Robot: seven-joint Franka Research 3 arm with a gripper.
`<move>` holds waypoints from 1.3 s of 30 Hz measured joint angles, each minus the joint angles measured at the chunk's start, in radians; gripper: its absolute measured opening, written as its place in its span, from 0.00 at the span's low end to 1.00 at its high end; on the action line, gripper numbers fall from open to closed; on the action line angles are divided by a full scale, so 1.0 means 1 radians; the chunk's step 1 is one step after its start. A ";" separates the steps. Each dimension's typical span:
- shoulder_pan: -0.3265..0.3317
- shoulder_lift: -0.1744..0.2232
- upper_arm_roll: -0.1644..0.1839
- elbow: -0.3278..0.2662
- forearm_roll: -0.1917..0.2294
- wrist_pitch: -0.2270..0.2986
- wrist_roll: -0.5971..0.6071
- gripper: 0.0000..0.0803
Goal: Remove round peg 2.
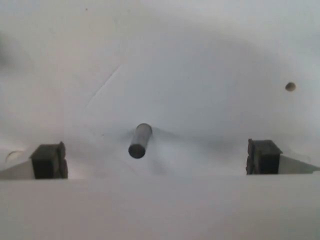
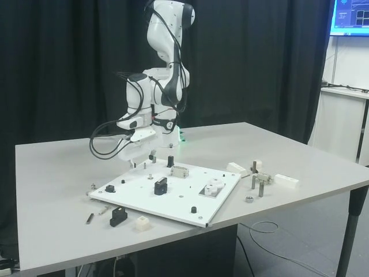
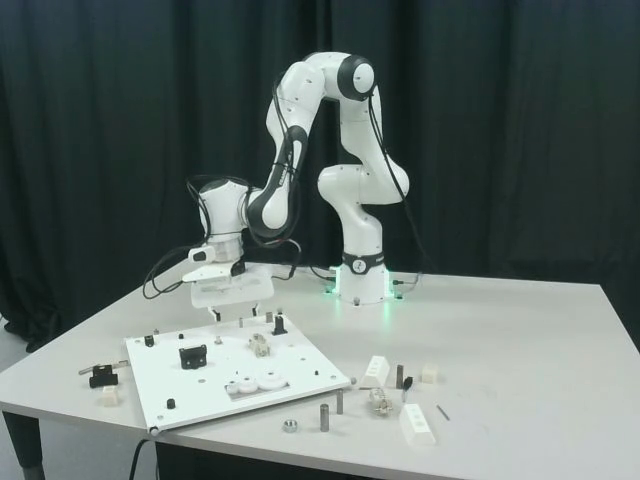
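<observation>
Hand (image 1: 155, 160) wide open (holding nothing) above round peg (image 1: 140, 140) standing in white board (image 1: 200, 75)

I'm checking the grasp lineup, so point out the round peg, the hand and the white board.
round peg (image 1: 139, 141), wrist view, middle of its grey shaft.
hand (image 1: 156, 160), wrist view, midway between its open fingertips.
white board (image 2: 222, 195), first room view, bare patch near its edge.

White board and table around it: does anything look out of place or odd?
Yes. Several parts lie loose on the grey table off the white board: a white block, a nut, small upright pegs. The gripper hangs open over the round peg.
</observation>
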 joint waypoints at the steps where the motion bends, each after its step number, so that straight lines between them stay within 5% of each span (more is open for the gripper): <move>1: 0.000 0.000 0.000 0.000 0.000 0.001 0.000 1.00; 14: 0.000 -0.008 -0.006 0.000 0.078 -0.006 0.152 1.00; 23: 0.000 -0.025 -0.010 0.013 0.071 -0.098 0.321 1.00; 39: 0.008 -0.060 -0.014 0.057 -0.148 -0.266 0.751 1.00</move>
